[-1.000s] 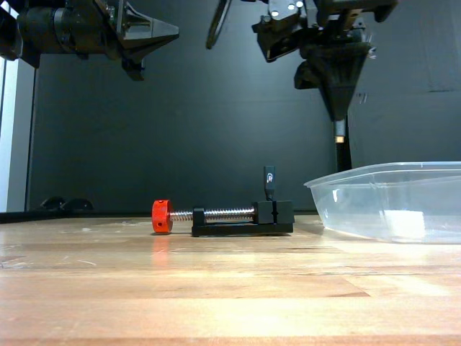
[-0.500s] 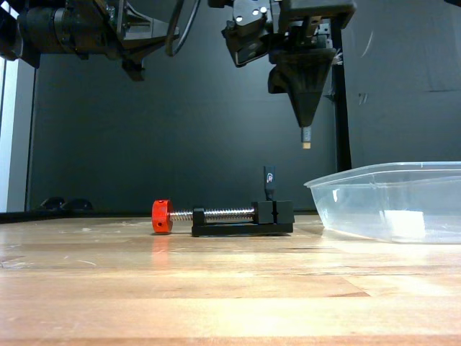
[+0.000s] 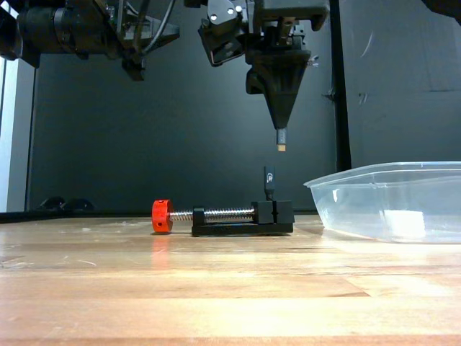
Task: Pick the USB-C connector and install on taskboard
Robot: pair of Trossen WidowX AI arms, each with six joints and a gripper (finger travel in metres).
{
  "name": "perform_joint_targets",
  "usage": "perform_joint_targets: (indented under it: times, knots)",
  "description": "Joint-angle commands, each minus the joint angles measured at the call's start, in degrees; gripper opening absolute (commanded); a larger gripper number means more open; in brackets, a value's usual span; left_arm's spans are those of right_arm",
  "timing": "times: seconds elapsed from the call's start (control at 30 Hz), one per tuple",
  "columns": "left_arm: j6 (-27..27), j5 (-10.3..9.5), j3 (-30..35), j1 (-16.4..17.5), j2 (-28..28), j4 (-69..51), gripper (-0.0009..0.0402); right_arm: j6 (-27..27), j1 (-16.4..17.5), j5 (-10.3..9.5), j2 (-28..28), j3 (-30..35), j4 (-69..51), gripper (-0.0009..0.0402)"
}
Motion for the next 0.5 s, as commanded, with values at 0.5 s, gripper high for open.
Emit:
perform_joint_targets:
  times: [0.5]
  knots:
    - [0.02,0.02,0.0,0.0,0.0,0.0,0.0,0.52,0.0,1.22,1.27,0.5,1.55,0.0]
